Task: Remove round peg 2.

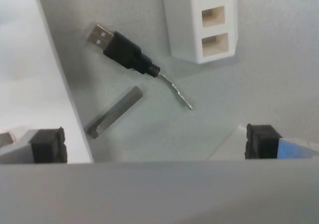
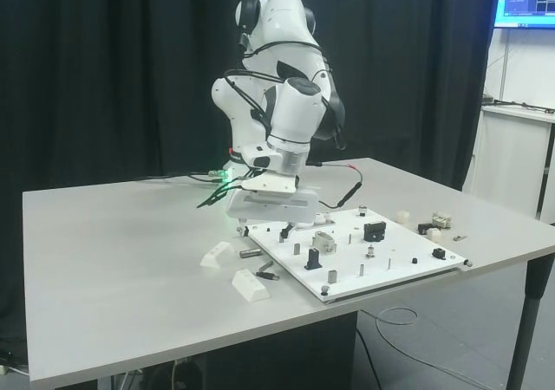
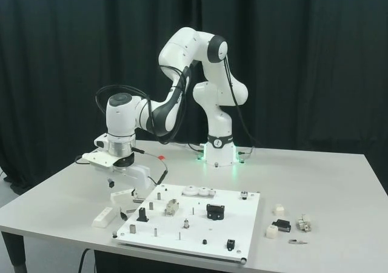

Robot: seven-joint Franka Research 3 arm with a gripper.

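Observation:
My gripper (image 1: pixel 154 143) is open, its black fingertips (image 1: pixel 48 145) wide apart with nothing between them. It hangs low over the table beside the near-left edge of the white board (image 2: pixel 381 264), as the room views show (image 2: pixel 264 230) (image 3: pixel 123 187). On the table under it lie a short grey bar (image 1: pixel 114 112) and a black USB plug (image 1: pixel 125 51) with a bare wire stub. Several small upright pegs (image 2: pixel 311 258) (image 3: pixel 159 196) stand on the board, apart from the gripper. I cannot tell which one is round peg 2.
A white block with two slots (image 1: pixel 202 20) lies by the USB plug, and a second white block (image 2: pixel 250 286) sits nearer the table's front edge. Black and grey fixtures (image 3: pixel 215 211) stand on the board. Loose small parts (image 3: pixel 285 224) lie right of the board.

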